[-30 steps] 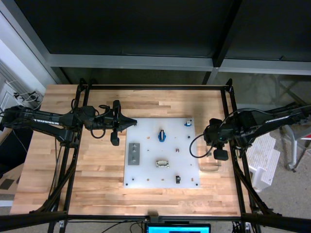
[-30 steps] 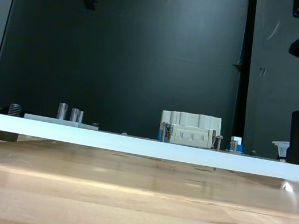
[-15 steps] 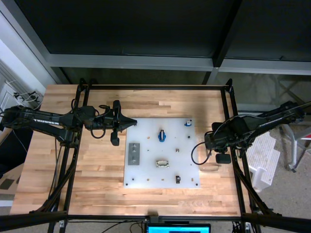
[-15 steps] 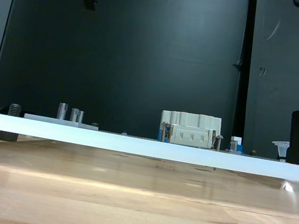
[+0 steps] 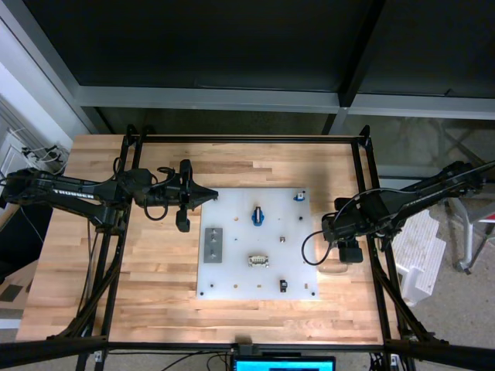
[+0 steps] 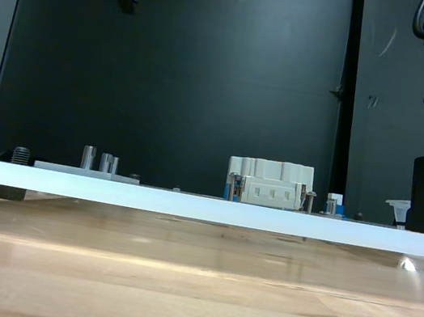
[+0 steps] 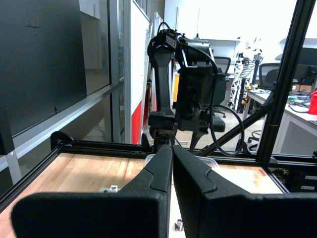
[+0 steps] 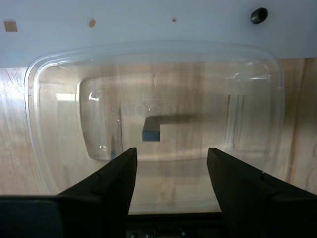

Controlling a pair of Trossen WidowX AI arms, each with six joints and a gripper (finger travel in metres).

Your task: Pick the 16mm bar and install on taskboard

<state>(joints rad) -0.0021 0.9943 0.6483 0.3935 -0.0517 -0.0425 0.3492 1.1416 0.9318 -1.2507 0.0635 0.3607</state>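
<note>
1. High view: the left end effector (image 5: pixel 203 196) hovers at the 10 o'clock corner of the white taskboard (image 5: pixel 232 278), its tips pressed together and empty
2. Off the board's 3 o'clock edge, the right end effector (image 5: pixel 349 250) hangs over a clear tray (image 5: pixel 338 269) on the desk (image 5: pixel 155 270)
3. Its fingers (image 8: pixel 104 183) stand apart, holding nothing
4. The 16mm bar (image 8: pixel 151 135) lies free inside that tray, clear of the board

A clear plastic tray (image 8: pixel 257 109) rests on the wooden counter (image 5: pixel 155 294), inside a black rail frame (image 5: pixel 247 138). A lit screen (image 5: pixel 284 363) sits at the counter's near edge.
</note>
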